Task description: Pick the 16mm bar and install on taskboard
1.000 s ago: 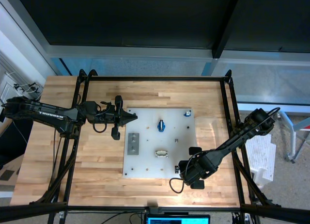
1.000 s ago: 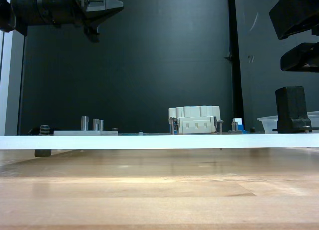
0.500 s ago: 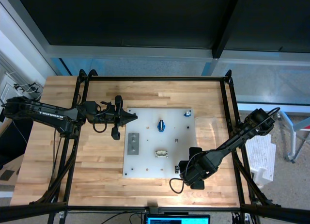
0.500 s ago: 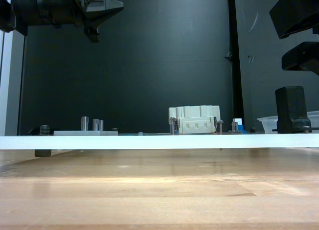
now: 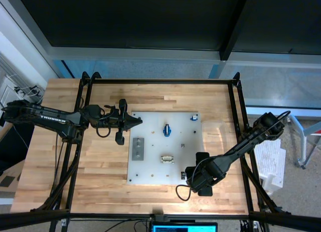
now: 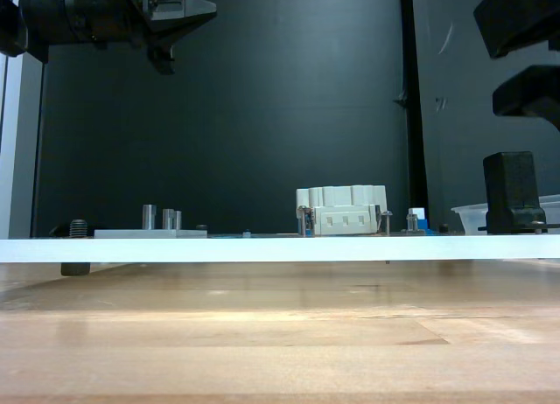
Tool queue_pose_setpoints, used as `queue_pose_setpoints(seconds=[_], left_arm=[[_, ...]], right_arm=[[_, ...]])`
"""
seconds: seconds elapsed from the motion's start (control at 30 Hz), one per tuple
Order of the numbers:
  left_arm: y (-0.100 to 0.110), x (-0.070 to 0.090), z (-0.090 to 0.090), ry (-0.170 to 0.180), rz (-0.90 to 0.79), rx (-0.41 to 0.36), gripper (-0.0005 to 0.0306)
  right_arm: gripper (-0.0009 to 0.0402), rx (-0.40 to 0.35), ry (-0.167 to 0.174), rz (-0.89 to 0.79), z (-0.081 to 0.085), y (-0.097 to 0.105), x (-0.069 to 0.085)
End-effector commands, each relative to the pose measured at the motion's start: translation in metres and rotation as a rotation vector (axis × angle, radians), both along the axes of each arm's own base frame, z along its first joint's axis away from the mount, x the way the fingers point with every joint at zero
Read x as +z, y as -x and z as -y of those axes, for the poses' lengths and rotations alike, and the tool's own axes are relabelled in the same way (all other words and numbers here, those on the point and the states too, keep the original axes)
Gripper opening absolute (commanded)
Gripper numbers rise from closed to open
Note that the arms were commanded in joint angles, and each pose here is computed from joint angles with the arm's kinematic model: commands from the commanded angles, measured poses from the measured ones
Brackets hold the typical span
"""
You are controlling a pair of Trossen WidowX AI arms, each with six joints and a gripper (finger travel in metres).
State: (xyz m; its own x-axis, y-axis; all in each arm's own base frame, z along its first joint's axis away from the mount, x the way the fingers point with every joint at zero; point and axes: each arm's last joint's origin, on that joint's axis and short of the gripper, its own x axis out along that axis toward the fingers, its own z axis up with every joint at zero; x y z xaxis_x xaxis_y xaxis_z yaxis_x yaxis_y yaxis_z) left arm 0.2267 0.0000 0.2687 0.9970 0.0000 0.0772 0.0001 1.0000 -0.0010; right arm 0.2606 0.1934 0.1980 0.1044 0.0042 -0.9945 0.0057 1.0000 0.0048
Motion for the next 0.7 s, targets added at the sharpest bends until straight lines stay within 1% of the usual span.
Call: queue_pose_setpoints(seconds=[0.03, 0.27, 0.4, 0.47, 0.57, 0.67, 0.7], left_arm=[[0.0, 0.0, 0.0, 0.0, 0.0, 0.0, 0.0], [0.0, 0.0, 0.0, 0.0, 0.0, 0.0, 0.0], [0.0, 0.0, 0.0, 0.0, 0.0, 0.0, 0.0], [0.0, 0.0, 0.0, 0.0, 0.0, 0.0, 0.0], [0.0, 0.0, 0.0, 0.0, 0.0, 0.0, 0.0], [0.0, 0.0, 0.0, 0.0, 0.0, 0.0, 0.0], [0.0, 0.0, 0.0, 0.0, 0.0, 0.0, 0.0]], right_arm=[[0.0252, 0.007, 0.0, 0.002, 0.0, 0.0, 0.01], [0.0252, 0.007, 0.009, 0.003, 0.002, 0.002, 0.032], [0.0252, 0.005, -0.004, 0.023, 0.005, 0.005, 0.045], [0.0252, 0.005, -0.004, 0.026, 0.007, 0.008, 0.05], [0.0252, 0.005, 0.012, 0.004, 0.009, 0.01, 0.057], [0.0252, 0.004, 0.04, -0.007, 0.011, 0.012, 0.063], [0.0252, 0.004, 0.04, -0.007, 0.011, 0.012, 0.065]])
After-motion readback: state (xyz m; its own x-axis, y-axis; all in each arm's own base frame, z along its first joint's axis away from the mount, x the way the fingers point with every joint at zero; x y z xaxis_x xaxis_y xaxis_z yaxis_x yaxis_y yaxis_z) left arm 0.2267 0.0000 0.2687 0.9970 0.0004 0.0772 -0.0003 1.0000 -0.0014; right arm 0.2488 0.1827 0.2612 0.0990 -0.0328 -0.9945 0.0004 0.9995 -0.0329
